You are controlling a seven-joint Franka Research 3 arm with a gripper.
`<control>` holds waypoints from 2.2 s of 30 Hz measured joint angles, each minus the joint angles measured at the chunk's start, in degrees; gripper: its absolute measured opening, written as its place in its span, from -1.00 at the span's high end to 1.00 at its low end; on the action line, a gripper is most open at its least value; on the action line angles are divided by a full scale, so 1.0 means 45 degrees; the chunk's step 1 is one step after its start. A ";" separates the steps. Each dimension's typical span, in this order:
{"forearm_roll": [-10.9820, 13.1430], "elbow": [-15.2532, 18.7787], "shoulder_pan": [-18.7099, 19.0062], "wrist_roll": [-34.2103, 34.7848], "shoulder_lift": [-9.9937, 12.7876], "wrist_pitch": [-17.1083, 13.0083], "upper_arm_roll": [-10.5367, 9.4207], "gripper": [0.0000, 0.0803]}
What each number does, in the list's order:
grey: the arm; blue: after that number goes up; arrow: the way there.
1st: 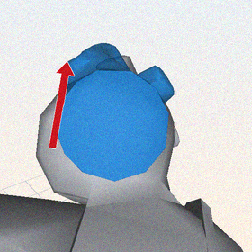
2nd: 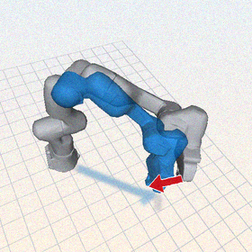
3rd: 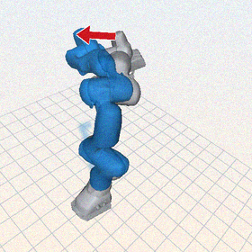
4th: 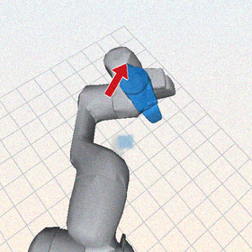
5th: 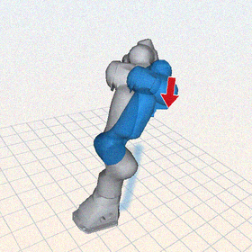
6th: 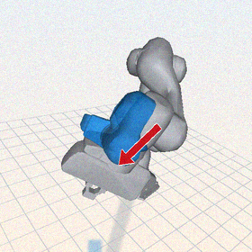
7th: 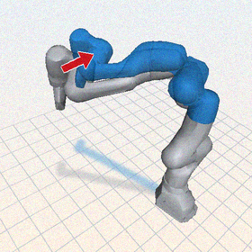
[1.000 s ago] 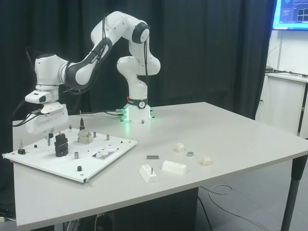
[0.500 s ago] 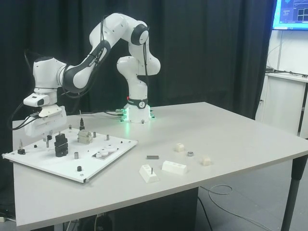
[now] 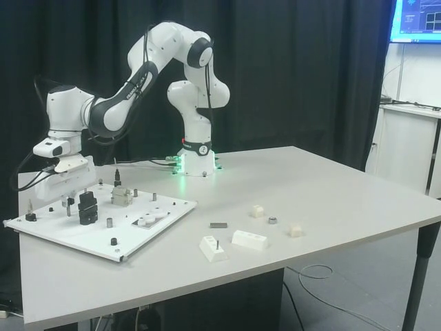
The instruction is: Insert square peg 2.
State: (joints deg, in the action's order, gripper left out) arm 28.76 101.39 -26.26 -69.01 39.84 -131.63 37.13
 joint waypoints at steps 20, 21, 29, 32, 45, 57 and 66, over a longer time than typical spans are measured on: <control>0.0090 -0.0044 -0.0038 0.0000 0.0004 0.0134 -0.0009 0.81; 0.0105 -0.0044 -0.0039 0.0000 0.0005 0.0137 -0.0009 0.81; 0.0228 -0.0055 -0.0049 0.0000 0.0005 0.0176 -0.0009 0.81; 0.0250 -0.0068 -0.0054 0.0000 0.0006 0.0210 -0.0009 0.81; 0.0329 -0.0128 -0.0055 0.0000 0.0008 0.0332 -0.0021 0.81; 0.0476 -0.0149 -0.0070 0.0000 0.0027 0.0336 -0.0021 0.81; 0.0524 -0.0206 -0.0087 -0.0023 0.0082 0.0335 -0.0022 0.81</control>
State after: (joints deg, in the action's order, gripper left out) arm 31.11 100.46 -26.65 -69.11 40.20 -130.12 37.03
